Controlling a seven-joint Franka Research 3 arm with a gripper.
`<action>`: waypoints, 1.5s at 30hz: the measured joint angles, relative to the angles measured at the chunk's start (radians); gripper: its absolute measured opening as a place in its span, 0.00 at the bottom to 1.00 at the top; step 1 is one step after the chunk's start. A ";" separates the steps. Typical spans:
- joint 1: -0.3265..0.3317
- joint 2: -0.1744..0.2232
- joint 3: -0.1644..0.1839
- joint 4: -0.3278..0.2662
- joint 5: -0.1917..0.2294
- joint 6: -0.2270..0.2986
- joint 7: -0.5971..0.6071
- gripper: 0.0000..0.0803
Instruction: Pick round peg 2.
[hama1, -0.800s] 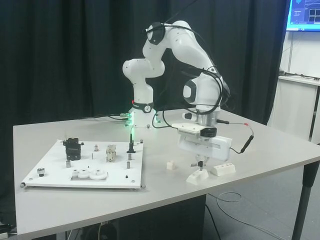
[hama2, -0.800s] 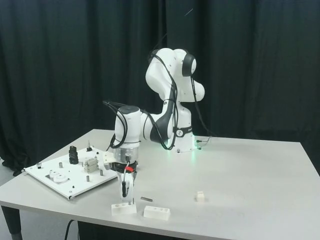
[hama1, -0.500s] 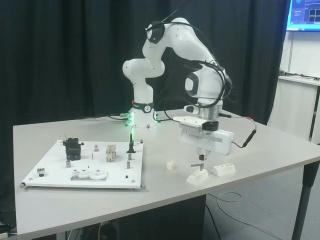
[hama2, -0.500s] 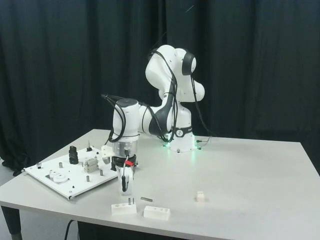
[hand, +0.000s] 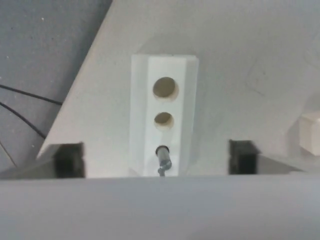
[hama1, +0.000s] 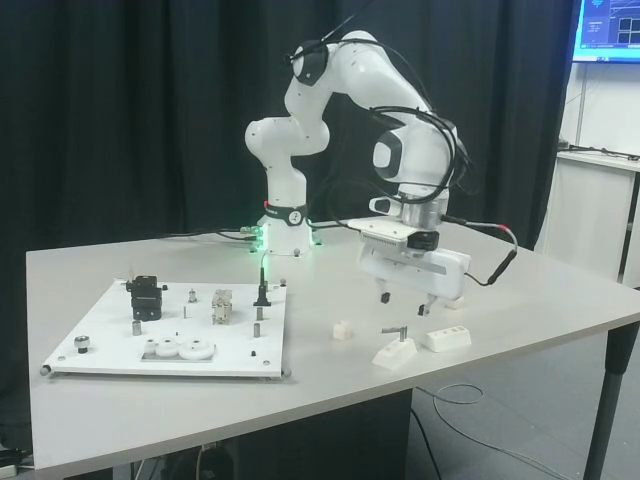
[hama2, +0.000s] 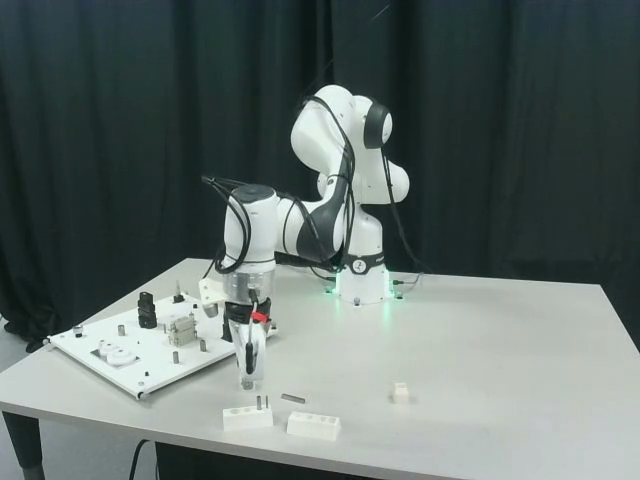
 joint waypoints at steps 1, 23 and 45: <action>0.000 -0.002 0.000 0.000 0.000 -0.005 0.000 0.54; -0.002 -0.005 0.003 -0.045 0.057 -0.031 0.013 1.00; -0.002 0.009 0.012 -0.154 0.078 0.158 0.011 1.00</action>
